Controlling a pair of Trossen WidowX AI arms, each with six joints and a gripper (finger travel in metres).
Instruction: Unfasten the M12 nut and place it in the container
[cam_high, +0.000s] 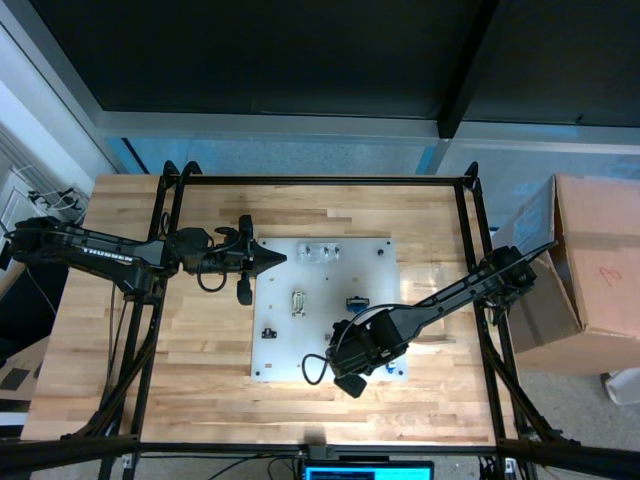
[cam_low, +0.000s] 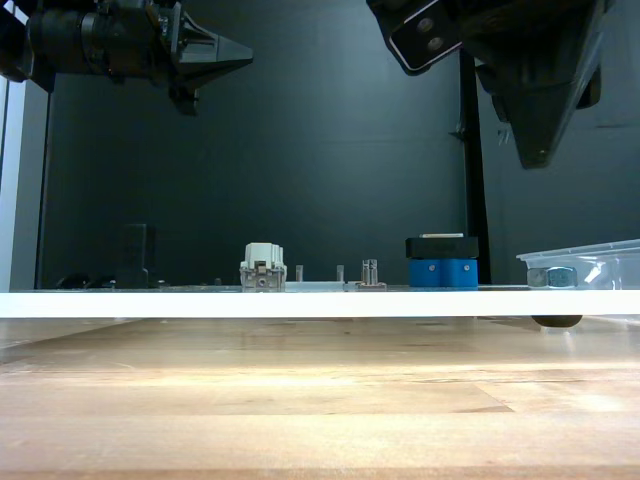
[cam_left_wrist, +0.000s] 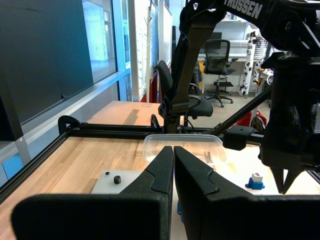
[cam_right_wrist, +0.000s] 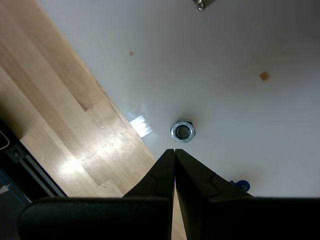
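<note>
In the high view, your left hand (cam_high: 272, 259) hangs over the far left edge of the white board (cam_high: 300, 340). Your right hand (cam_high: 362, 348) is over the board's near right part and hides the nut.

In the low view, the M12 nut (cam_low: 560, 276) sits low at board level with no ribs showing under it, in front of the clear container (cam_low: 600, 258). The right hand's closed tips hang well above it.

The left wrist view shows that hand's fingers (cam_left_wrist: 162, 167) pressed together on nothing.

The right wrist view shows the right hand's fingers (cam_right_wrist: 167, 167) closed and empty, just beside the nut. It lies flat on the board, apparently on its stud.

You should judge the task barely begun: unscrewing, lifting and dropping into the container all remain.
</note>
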